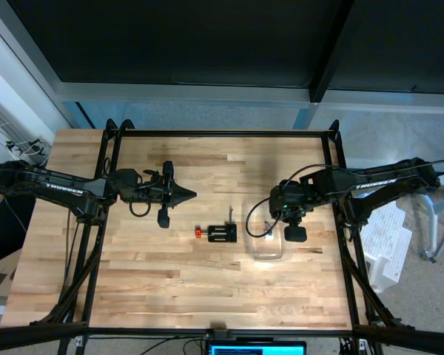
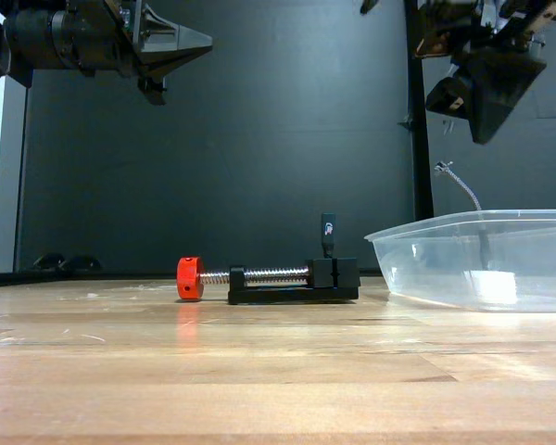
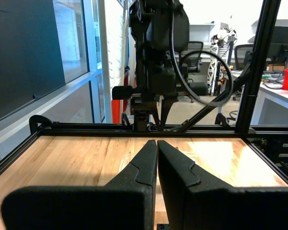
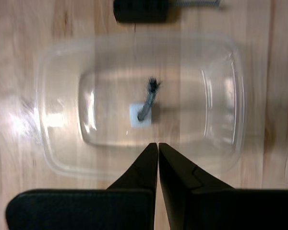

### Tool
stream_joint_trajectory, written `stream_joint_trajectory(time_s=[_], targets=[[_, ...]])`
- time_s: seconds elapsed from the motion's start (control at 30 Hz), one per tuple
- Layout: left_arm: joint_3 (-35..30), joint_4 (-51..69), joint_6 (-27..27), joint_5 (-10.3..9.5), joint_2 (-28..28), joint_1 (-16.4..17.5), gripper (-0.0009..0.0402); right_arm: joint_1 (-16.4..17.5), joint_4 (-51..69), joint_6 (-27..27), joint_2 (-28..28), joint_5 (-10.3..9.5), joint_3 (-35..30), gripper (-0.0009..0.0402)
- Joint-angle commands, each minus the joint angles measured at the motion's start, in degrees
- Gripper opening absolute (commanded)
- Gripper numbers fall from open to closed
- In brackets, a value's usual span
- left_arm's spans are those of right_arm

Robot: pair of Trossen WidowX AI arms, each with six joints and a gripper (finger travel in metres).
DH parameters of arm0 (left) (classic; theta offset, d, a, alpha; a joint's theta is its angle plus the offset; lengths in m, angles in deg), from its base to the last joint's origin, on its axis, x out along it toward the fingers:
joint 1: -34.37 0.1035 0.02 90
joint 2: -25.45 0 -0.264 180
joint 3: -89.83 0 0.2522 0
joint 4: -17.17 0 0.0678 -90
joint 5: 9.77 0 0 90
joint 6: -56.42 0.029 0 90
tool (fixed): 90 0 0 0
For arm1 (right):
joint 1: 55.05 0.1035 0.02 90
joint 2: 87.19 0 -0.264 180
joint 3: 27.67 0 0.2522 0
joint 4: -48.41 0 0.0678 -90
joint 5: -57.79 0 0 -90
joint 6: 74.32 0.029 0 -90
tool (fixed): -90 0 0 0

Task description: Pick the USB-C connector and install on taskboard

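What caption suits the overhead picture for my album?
Shut right jaws hover above the tray holding the USB-C connector; shut left jaws hang left of the taskboard.

Butcher-block table [image 1: 170,296] inside a black frame [image 1: 222,134]. Lying near its centre, a shade toward six o'clock: the taskboard [image 1: 223,234], orange-red knob [image 1: 198,233] pointing to nine o'clock. At three o'clock of it, seemingly just apart: a clear plastic tray [image 1: 260,256], sitting flat.

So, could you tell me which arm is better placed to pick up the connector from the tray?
Right. The right gripper hangs above the clear tray holding the connector, fingers shut. The left gripper, also shut, hovers left of the black block, away from the tray.
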Motion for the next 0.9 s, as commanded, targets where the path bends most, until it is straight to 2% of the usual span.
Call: stream_joint_trajectory(time_s=[0.03, 0.17, 0.27, 0.43, 0.67, 0.9], targets=[[-0.02, 0.00, 0.02, 0.00, -0.02, 0.00, 0.0000, 0.96, 0.20, 0.70, -1.77, 0.20, -0.26, 0.0027], [-0.02, -0.02, 0.02, 0.00, -0.02, 0.00, 0.0000, 1.51, 0.02, 2.19, -3.34, 0.35, -0.26, 0.0057], [-0.02, 0.00, 0.02, 0.00, -0.02, 0.02, 0.0000, 1.77, -0.17, 2.93, -4.07, 1.81, -0.26, 0.0079], [-0.02, 0.00, 0.02, 0.00, -0.02, 0.02, 0.0000, 2.75, -1.05, 3.43, -5.29, 3.08, -0.26, 0.0116], [-0.02, 0.00, 0.02, 0.00, -0.02, 0.00, 0.0000, 3.34, -1.57, 4.61, -7.67, 3.15, -0.26, 0.0163], [-0.02, -0.02, 0.02, 0.00, -0.02, 0.00, 0.0000, 3.50, -1.95, 4.83, -10.73, 3.19, -0.26, 0.0184]])
